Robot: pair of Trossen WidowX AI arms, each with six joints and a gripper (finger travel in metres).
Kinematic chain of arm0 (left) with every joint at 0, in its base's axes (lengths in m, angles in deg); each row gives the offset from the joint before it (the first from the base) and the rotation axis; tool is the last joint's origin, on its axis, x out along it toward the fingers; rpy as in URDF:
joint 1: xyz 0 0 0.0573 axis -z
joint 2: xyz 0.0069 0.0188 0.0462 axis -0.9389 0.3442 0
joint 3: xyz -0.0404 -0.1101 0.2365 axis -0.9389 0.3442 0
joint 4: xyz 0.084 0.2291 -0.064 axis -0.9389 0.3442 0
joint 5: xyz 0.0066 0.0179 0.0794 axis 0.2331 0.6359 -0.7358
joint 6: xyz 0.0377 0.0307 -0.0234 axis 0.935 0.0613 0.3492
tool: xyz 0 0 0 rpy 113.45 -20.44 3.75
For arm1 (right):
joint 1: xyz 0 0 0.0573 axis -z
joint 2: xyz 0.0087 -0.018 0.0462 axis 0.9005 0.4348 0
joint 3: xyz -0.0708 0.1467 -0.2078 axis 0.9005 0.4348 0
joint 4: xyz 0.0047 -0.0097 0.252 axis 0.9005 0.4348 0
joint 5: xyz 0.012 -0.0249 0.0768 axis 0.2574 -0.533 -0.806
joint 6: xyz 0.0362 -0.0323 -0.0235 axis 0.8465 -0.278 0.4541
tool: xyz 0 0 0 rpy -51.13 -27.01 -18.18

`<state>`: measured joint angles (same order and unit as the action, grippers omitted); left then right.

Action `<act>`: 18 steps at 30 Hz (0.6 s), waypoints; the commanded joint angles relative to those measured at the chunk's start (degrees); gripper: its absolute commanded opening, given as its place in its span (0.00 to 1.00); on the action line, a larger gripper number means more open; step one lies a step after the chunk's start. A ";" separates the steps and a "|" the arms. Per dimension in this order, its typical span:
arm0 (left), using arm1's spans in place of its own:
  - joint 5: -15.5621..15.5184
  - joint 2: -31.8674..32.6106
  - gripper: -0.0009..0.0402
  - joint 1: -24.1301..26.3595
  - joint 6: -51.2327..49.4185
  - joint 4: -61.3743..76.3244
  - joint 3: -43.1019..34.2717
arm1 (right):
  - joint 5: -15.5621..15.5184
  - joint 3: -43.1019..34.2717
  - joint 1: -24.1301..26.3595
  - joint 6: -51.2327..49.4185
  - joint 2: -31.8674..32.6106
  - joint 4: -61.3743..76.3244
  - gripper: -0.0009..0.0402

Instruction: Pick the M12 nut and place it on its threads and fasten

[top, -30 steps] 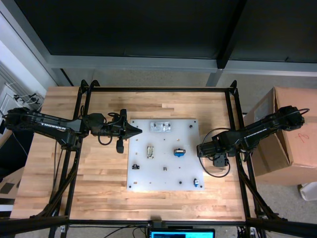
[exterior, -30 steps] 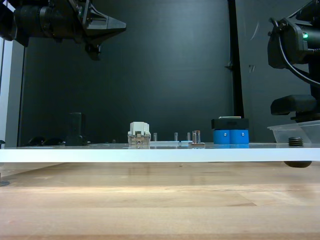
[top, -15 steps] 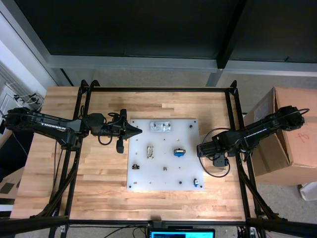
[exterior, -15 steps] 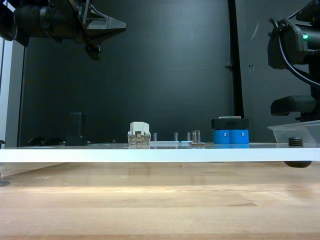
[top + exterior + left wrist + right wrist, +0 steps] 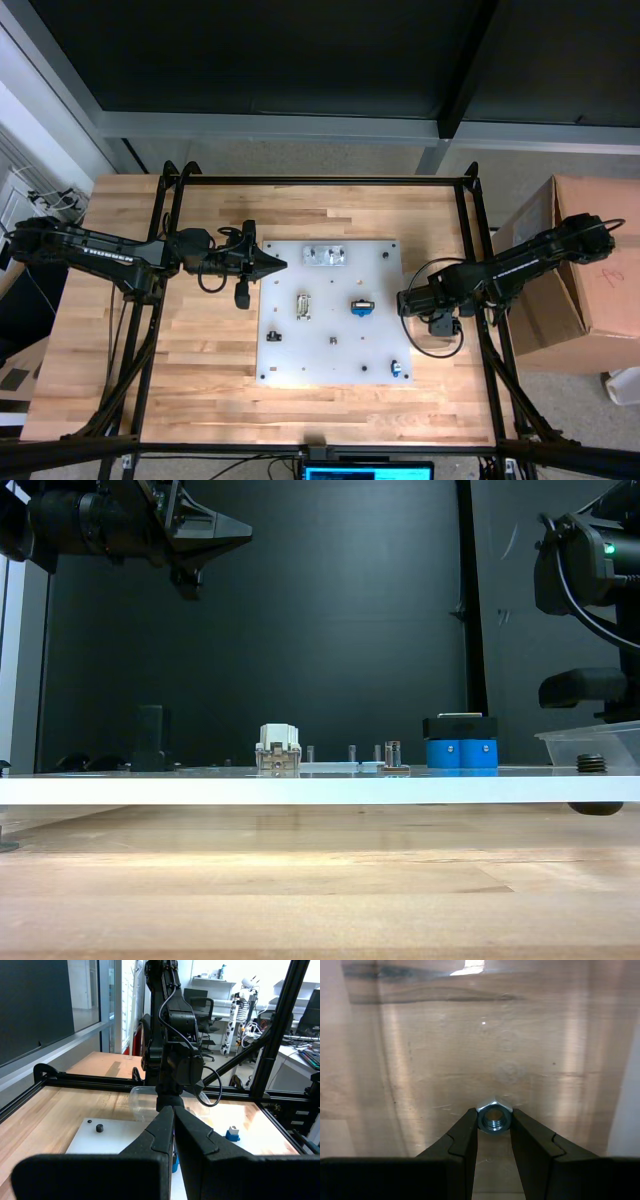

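The worktop (image 5: 190, 380) is pale wood in lengthwise strips of honey and tan, and the board (image 5: 300, 365) lying on it is plain white. Both arms are black. The black left gripper (image 5: 278, 264) is at the board's left edge. The right gripper (image 5: 493, 1116) has black fingers (image 5: 462, 1142) that clamp a shiny silver M12 nut (image 5: 494, 1121). The stud (image 5: 592, 764) is black and ribbed. A blue block (image 5: 461, 754) carries a black cap, a connector (image 5: 279, 751) is cream, and the cardboard box (image 5: 585, 290) is brown.
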<state>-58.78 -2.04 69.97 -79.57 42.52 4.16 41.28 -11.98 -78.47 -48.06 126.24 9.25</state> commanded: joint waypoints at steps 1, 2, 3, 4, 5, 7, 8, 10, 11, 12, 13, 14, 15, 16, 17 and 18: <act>0.00 0.02 0.02 -0.02 0.00 -0.02 0.00 | 0.00 -0.13 -0.07 2.75 -1.11 0.02 0.12; 0.00 0.02 0.02 -0.02 0.02 -0.02 0.00 | 0.04 -0.24 -0.07 3.54 -1.53 0.09 0.11; 0.02 0.02 0.02 0.00 0.02 -0.02 0.00 | 0.04 -0.52 -0.11 4.35 -1.95 0.44 0.11; 0.00 0.02 0.02 -0.02 0.02 -0.02 0.00 | 0.04 -1.01 -0.15 5.14 -2.29 1.14 0.10; 0.00 0.02 0.02 -0.02 0.00 -0.02 0.00 | 0.04 -1.70 -0.24 5.88 -2.54 2.25 0.09; 0.02 0.02 0.02 -0.02 0.00 -0.02 0.00 | 0.04 -3.52 -0.48 7.28 -2.73 4.98 0.08; 0.02 0.02 0.02 -0.02 0.00 -0.02 0.00 | 0.04 -4.70 -0.76 8.24 -2.73 6.47 0.08; 0.00 0.02 0.02 -0.02 0.00 -0.02 0.00 | 0.04 -7.13 -1.33 10.47 -2.71 9.20 0.08; 0.00 0.02 0.02 -0.02 0.00 -0.02 0.00 | 0.02 -8.37 -1.64 11.37 -2.62 10.40 0.07; 0.00 0.02 0.02 0.00 0.00 -0.02 0.00 | 0.02 -9.53 -1.99 12.33 -2.62 11.45 0.08; 0.00 0.02 0.02 -0.02 0.00 -0.02 0.00 | 0.00 -10.69 -2.36 12.87 -2.62 12.59 0.08; 0.00 0.02 0.02 -0.02 0.00 -0.02 0.00 | 0.02 -11.85 -2.84 13.60 -2.56 13.60 0.08; 0.00 0.02 0.02 0.00 0.02 -0.02 0.00 | 0.02 -12.96 -3.26 13.73 -2.34 14.45 0.08; 0.00 0.02 0.02 -0.02 0.02 -0.02 0.00 | 0.02 -14.08 -3.63 13.77 -1.95 15.19 0.08; 0.00 0.02 0.02 -0.02 0.02 -0.02 0.00 | 0.02 -15.30 -3.98 14.27 -1.55 16.06 0.08; 0.00 0.02 0.02 0.00 0.00 -0.02 0.00 | 0.04 -16.46 -4.33 15.43 -0.98 16.68 0.08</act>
<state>-58.78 -2.04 69.97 -79.57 42.50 4.16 41.28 -26.97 -82.38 -33.83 124.57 25.08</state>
